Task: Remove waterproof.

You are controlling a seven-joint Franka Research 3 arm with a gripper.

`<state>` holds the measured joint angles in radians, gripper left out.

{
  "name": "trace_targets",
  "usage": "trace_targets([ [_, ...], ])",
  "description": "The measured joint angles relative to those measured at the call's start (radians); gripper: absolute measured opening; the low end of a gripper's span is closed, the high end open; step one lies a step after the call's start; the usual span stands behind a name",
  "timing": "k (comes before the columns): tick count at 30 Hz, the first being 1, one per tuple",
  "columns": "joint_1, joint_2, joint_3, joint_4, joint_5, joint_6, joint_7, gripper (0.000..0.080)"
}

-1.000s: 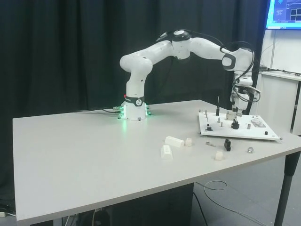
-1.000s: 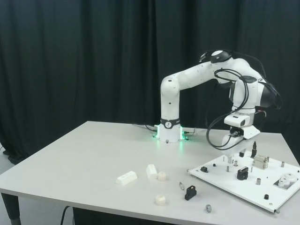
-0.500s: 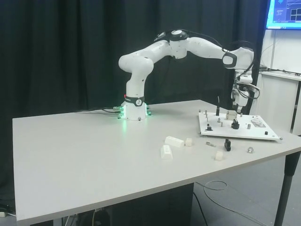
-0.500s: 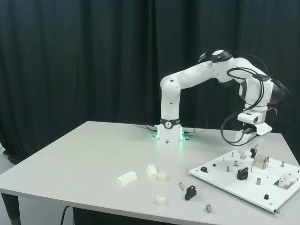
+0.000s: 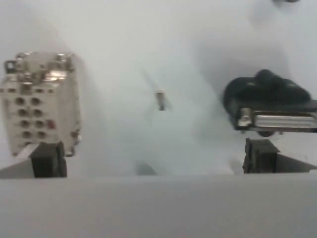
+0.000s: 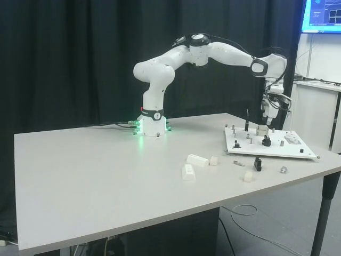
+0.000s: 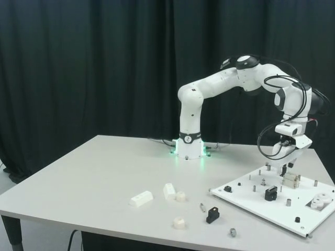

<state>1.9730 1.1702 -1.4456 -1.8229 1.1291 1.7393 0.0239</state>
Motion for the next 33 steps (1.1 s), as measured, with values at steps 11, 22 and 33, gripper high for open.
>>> trace_targets([
  [11,0.037,0.002,0.012,-0.003,-0.002,0.009,0.046,0.08],
  [22,0.051,0.002,0.034,-0.003,-0.002,0.028,0.083,0.08],
  [33,0.057,0.002,0.054,-0.003,-0.002,0.049,0.097,0.08],
])
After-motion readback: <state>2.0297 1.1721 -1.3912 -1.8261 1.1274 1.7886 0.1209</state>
